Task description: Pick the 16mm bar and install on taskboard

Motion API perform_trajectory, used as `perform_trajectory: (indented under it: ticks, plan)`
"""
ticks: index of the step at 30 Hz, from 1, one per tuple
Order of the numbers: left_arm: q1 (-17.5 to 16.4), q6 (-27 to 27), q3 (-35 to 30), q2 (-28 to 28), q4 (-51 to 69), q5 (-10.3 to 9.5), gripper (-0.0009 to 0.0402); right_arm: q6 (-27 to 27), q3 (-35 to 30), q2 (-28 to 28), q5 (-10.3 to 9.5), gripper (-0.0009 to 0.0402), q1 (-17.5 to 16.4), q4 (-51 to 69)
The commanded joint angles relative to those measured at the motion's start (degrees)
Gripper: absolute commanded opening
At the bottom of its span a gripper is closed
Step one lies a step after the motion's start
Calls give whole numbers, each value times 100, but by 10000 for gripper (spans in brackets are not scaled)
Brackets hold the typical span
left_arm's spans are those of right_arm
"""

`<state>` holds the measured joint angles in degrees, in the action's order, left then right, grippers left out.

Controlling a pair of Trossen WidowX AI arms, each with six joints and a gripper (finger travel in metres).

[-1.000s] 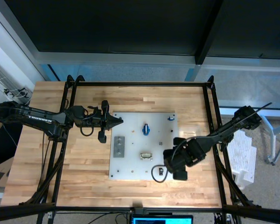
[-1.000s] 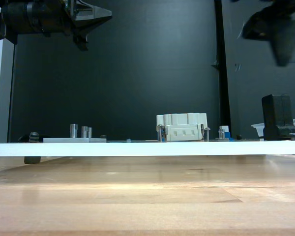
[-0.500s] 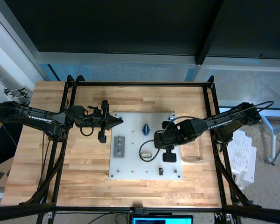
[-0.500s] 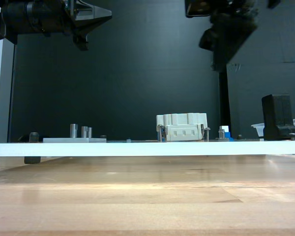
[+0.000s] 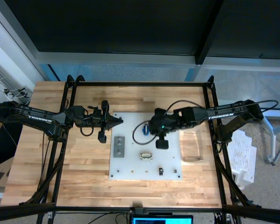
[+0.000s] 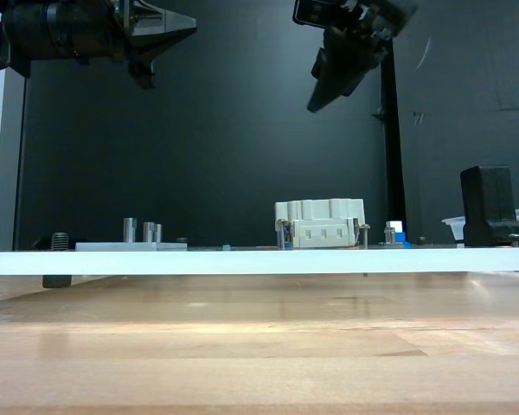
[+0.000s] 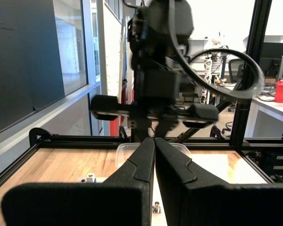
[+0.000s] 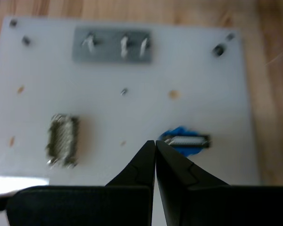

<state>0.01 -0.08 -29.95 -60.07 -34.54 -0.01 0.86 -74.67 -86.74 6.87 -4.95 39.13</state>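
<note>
High over the taskboard, the right end effector hangs with its fingers pressed together and nothing showing between them, its tips pointing down near the blue knob. The 16mm bar cannot be picked out for certain in any view. A small grey speck on the plate between the grey block and the knob may be it or only a screw.

The step in hand looks like the approach to the pick. To do it well, the fingers should part before any descent, come straight down centred on the rod, and close across its width so it stays upright for its hole.

The left end effector, fingers likewise together, is parked in the air over the board's left edge, near the grey block, so that side is the tight one. The low view shows ample height beneath both arms. Only the block's pegs, the connector and a black part rise from the plate. A clear tray lies just beside the board's right edge. Bare counter lies around the board, inside the black frame.
</note>
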Motion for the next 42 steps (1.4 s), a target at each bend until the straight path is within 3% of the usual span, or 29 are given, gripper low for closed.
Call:
perform_trajectory:
  ticks: [1,4,7,12,14,28,39,42]
  plan:
    - [-2,2,0,-2,0,0,0,-81,289,195,-256,0,162,-485]
    - [-2,2,0,-2,0,0,0,-138,531,396,-264,0,278,-901]
    - [-2,2,0,-2,0,0,0,-142,750,562,-498,0,385,-1281]
    - [0,2,0,-2,0,0,0,-164,1113,802,-570,0,470,-1784]
    - [-2,2,0,-2,0,0,0,-164,1191,881,-697,0,522,-1849]
    - [0,2,0,-2,0,0,0,-129,2017,1722,-693,0,535,-2662]
    - [-2,2,0,-2,0,0,0,-129,2688,1996,-704,0,634,-4457]
    - [-2,2,0,-2,0,0,0,-116,2826,2074,-811,0,636,-4813]
